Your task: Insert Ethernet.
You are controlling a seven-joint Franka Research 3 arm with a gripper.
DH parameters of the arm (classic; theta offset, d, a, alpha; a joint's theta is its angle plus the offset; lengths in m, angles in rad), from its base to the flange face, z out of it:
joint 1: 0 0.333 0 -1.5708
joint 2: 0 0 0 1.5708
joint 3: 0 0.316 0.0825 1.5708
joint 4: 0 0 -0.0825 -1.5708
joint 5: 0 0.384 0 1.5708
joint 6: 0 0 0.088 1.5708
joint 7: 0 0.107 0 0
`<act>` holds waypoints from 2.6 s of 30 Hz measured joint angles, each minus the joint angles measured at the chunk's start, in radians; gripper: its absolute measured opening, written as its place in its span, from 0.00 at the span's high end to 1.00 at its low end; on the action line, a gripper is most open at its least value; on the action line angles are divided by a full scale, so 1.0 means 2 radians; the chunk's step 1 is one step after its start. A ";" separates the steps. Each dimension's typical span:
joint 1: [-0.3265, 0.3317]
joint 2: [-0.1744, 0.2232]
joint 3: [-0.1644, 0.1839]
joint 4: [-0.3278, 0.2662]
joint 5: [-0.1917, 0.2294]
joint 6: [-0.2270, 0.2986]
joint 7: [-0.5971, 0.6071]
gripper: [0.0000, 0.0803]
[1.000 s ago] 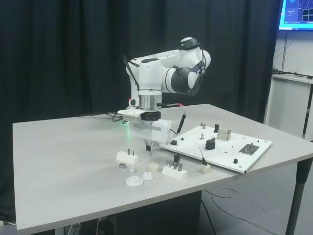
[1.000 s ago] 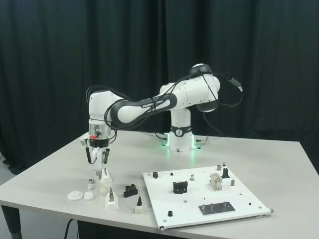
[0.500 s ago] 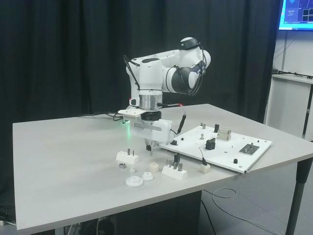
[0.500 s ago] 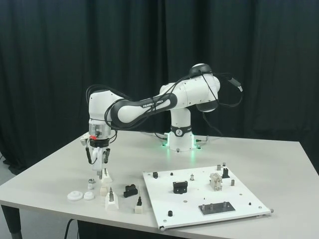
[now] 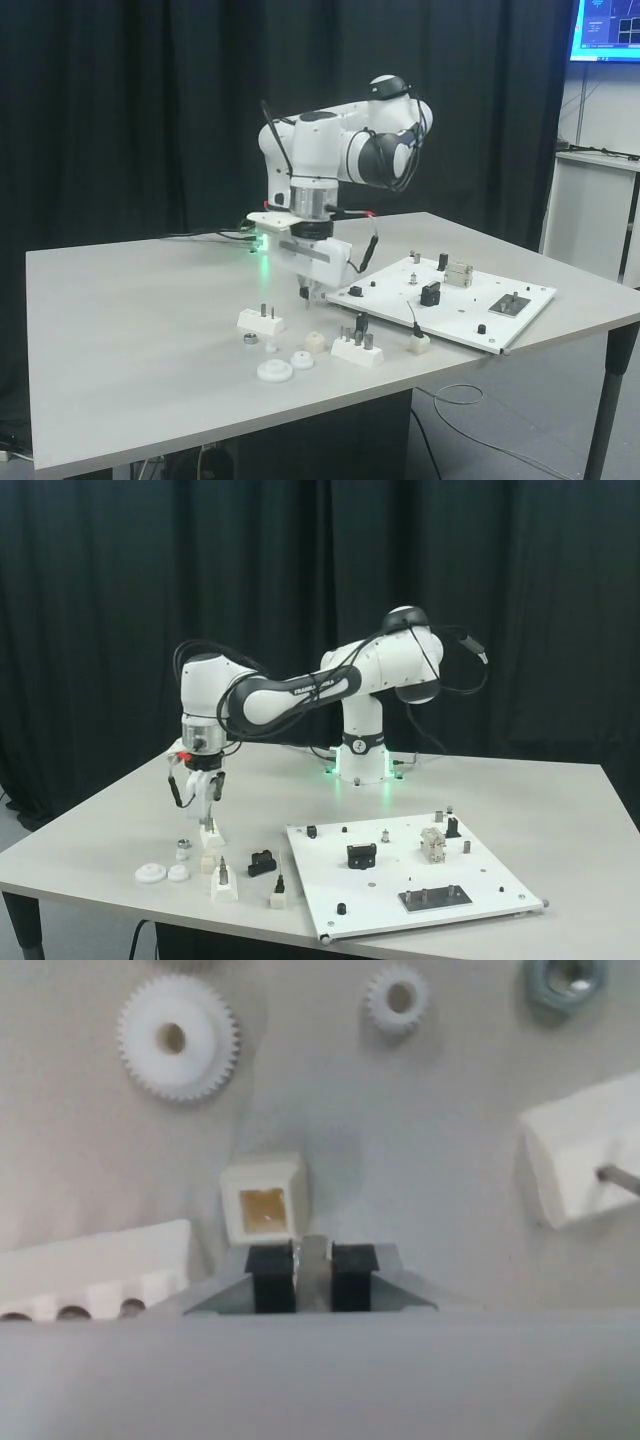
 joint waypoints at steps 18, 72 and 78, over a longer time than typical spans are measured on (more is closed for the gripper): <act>0.046 0.000 -0.054 -0.036 -0.089 -0.075 0.159 0.90; 0.249 -0.016 -0.066 -0.197 -0.081 -0.010 0.475 0.91; 0.253 -0.016 -0.062 -0.197 -0.072 -0.007 0.512 0.91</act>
